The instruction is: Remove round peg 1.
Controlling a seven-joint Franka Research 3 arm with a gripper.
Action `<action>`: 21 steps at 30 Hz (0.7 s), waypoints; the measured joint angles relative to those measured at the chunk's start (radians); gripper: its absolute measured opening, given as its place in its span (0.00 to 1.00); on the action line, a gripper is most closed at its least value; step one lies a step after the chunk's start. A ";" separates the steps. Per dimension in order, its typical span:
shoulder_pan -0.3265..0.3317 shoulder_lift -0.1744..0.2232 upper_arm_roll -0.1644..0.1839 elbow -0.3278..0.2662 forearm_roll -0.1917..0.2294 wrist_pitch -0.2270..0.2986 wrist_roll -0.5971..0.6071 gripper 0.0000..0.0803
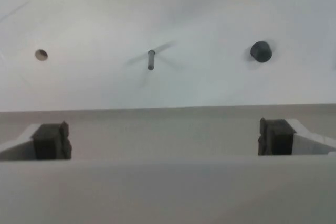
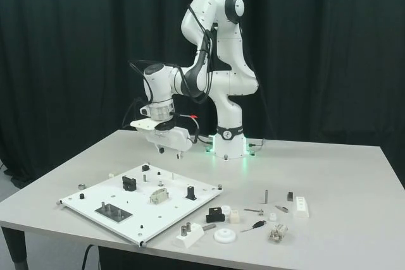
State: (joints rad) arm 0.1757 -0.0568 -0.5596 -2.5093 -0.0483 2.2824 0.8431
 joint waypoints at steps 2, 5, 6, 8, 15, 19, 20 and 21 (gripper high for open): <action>0.000 0.000 0.000 -0.006 0.004 0.007 0.000 1.00; 0.000 0.002 0.000 -0.011 0.010 0.010 0.010 1.00; 0.000 0.003 0.000 -0.013 0.013 0.011 0.014 1.00; 0.000 0.006 0.000 -0.015 0.017 0.018 0.025 1.00; 0.000 0.025 0.000 -0.020 0.031 0.053 0.045 1.00; 0.000 0.045 0.000 -0.020 0.053 0.074 0.047 1.00; 0.000 0.050 -0.001 -0.020 0.058 0.080 0.047 1.00; 0.000 0.056 -0.001 -0.020 0.062 0.086 0.047 1.00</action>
State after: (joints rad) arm 0.1757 -0.0013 -0.5603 -2.5297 0.0141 2.3685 0.8897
